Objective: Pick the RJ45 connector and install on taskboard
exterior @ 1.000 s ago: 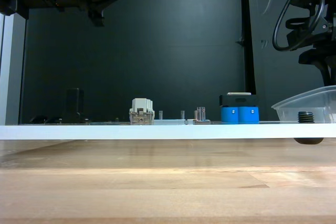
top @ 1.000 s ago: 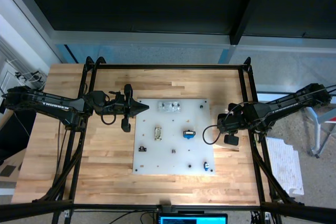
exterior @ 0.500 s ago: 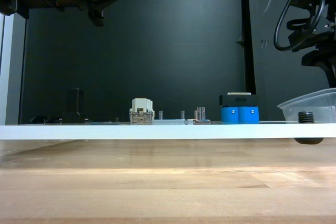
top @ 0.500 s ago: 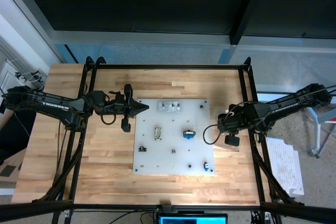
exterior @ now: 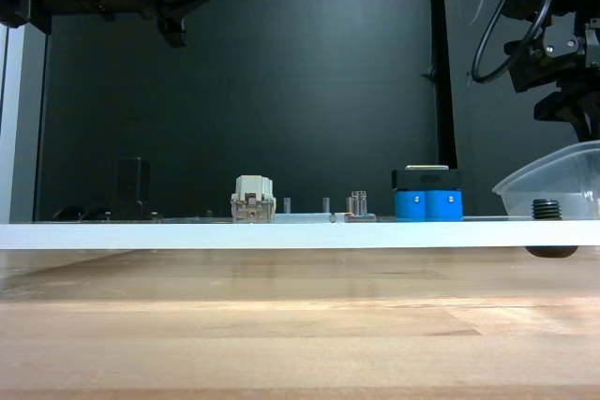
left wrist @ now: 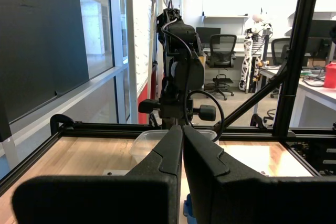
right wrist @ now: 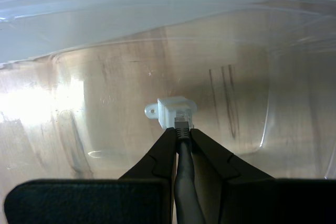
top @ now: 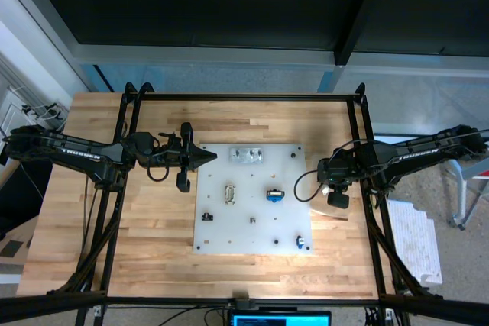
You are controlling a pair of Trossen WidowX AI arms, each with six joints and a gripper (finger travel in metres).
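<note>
Left claw [left wrist: 182, 128] hangs pinched shut and empty above the board's [top: 229, 230] left edge, likely parked out of the way. Right claw [right wrist: 181, 129], over the tray [right wrist: 294, 77], is clamped on the plug's [right wrist: 173, 112] dark stem, leaving its nose free for insertion.

You're in a robotics lab. A wooden table [top: 153, 250] sits inside a black metal frame [top: 244, 98]. The left gripper [top: 210, 157] is held at its 9 o'clock and the right gripper [right wrist: 181, 129] at 3 o'clock, with a screen [top: 280, 318] at 6. Behind the rig stand an office chair [left wrist: 221, 51], monitors [left wrist: 209, 34] and desks [left wrist: 315, 90].
</note>
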